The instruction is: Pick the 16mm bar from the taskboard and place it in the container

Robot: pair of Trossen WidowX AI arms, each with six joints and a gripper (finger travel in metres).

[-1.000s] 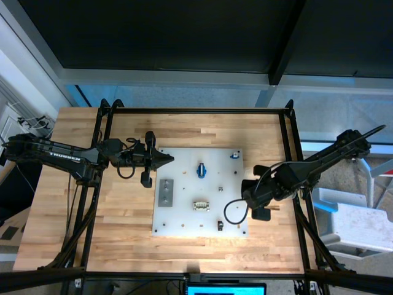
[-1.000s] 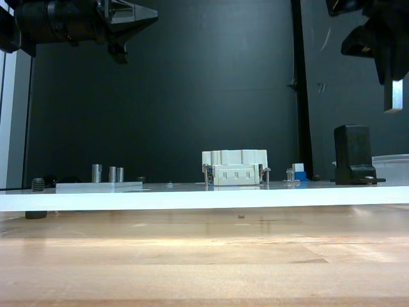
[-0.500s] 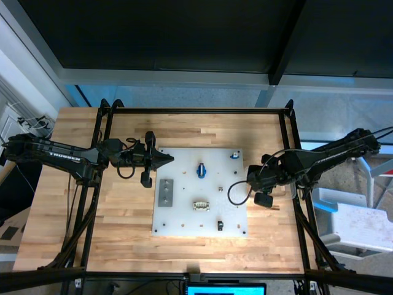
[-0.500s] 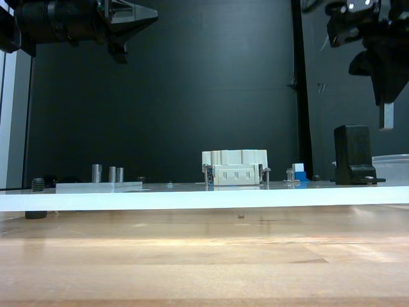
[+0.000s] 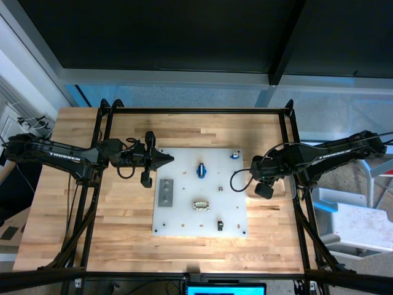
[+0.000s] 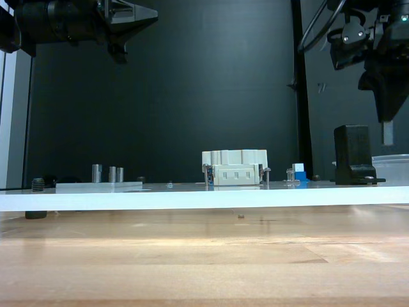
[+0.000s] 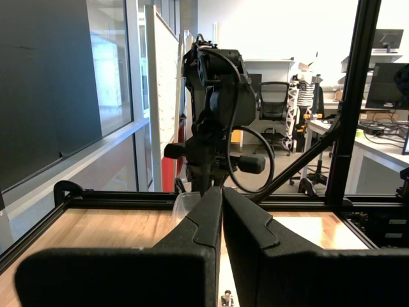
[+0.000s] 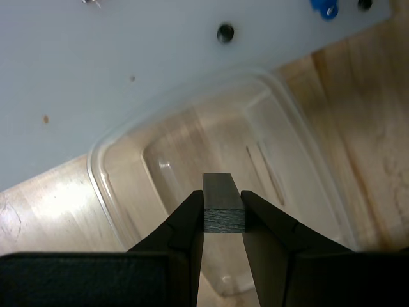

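While the right gripper pinches the short grey metal 16mm bar between its fingers, it hangs directly above the shallow clear plastic container. The container lies on the wooden table, just beside the white square plastic taskboard. The left gripper, fingers pressed together, is raised over the taskboard's left edge.

Robotics lab: office chair, monitor
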